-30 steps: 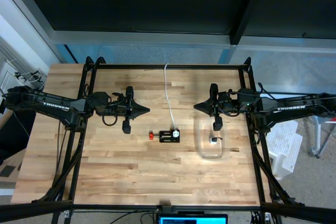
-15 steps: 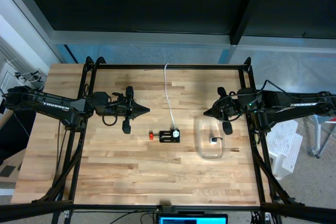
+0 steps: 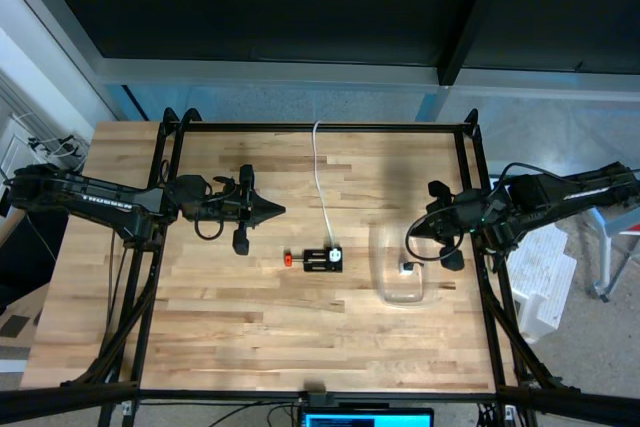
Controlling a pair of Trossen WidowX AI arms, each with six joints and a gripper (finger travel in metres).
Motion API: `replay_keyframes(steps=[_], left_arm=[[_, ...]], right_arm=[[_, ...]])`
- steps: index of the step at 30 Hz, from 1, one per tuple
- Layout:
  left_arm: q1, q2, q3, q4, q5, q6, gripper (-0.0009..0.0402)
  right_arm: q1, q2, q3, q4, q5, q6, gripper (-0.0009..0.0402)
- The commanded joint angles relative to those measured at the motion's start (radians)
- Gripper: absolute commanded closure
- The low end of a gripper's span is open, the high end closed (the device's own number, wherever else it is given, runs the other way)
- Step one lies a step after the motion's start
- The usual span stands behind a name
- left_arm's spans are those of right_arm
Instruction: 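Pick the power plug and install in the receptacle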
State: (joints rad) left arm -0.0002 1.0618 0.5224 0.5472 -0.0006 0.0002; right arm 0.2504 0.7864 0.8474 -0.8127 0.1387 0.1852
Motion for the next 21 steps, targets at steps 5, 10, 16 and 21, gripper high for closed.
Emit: replay_keyframes(steps=[5, 10, 16, 21], left_arm=[[0.000, 0.000, 0.000, 0.000, 0.000, 0.000, 0.0393], [0.000, 0.000, 0.000, 0.000, 0.000, 0.000, 0.0393], [0.000, 0.000, 0.000, 0.000, 0.000, 0.000, 0.0393], [0.000, 0.000, 0.000, 0.000, 0.000, 0.000, 0.0393]], right_arm=[[0.073, -0.029, 0.000, -0.125, 0.008, 0.073, 0.0393], [0.136, -0.029, -0.002, -0.200, 0.019, 0.114, 0.0393], [0.216, -0.025, -0.017, -0.247, 0.031, 0.185, 0.0393], [0.255, -0.024, -0.033, -0.250, 0.057, 0.232, 0.0392]])
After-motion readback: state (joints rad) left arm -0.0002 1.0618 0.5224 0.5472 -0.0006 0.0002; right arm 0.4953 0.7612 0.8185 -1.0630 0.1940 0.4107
